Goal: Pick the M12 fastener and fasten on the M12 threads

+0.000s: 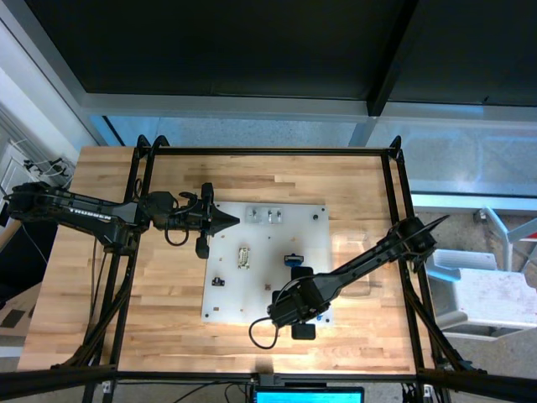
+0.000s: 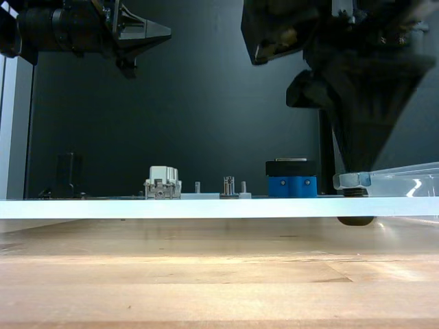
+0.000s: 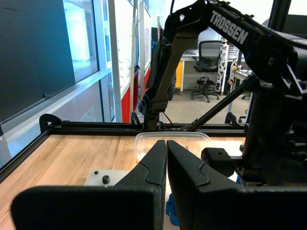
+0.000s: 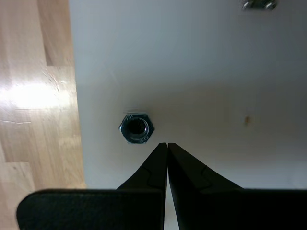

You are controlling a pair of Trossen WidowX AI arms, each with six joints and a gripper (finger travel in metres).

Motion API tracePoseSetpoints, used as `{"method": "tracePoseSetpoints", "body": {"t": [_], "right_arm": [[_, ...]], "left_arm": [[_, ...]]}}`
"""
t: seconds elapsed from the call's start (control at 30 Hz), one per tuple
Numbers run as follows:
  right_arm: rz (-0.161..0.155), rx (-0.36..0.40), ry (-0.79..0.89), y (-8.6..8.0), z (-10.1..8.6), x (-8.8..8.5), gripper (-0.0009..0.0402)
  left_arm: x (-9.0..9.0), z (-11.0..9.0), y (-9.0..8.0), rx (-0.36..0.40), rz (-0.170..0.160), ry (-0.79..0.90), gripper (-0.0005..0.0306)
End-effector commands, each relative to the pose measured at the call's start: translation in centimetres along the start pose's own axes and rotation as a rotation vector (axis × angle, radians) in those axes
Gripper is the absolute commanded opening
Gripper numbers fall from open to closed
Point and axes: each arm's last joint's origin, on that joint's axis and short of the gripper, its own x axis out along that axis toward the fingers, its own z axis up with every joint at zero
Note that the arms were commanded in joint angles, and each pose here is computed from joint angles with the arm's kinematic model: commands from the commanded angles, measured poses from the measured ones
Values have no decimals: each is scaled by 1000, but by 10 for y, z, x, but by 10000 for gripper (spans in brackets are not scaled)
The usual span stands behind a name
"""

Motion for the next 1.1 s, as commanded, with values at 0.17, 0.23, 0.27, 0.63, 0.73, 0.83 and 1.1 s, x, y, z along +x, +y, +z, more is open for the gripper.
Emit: {"method": "tracePoseSetpoints", "body": {"t": [0.17,0.23,0.27,0.63,0.73,0.83,1.1], "right_arm": [[8,-1,-2,2,1,2,0],[15,-2,2,2,1,2,0],[16,-2,1,2,1,2,0],[279,-78,92,9,-3,-9,0],[193,-47,71,5,-4,-10,0],[103,-4,28,2,-3,-10,0],[37,20,-25,-3,2,-9,0]], "left_arm": [[0,0,0,0,0,0,0],[0,0,0,0,0,0,0],[0,0,0,0,0,0,0],[0,0,0,0,0,0,0],[0,0,0,0,0,0,0],[0,0,0,0,0,0,0],[0,0,0,0,0,0,0]]}}
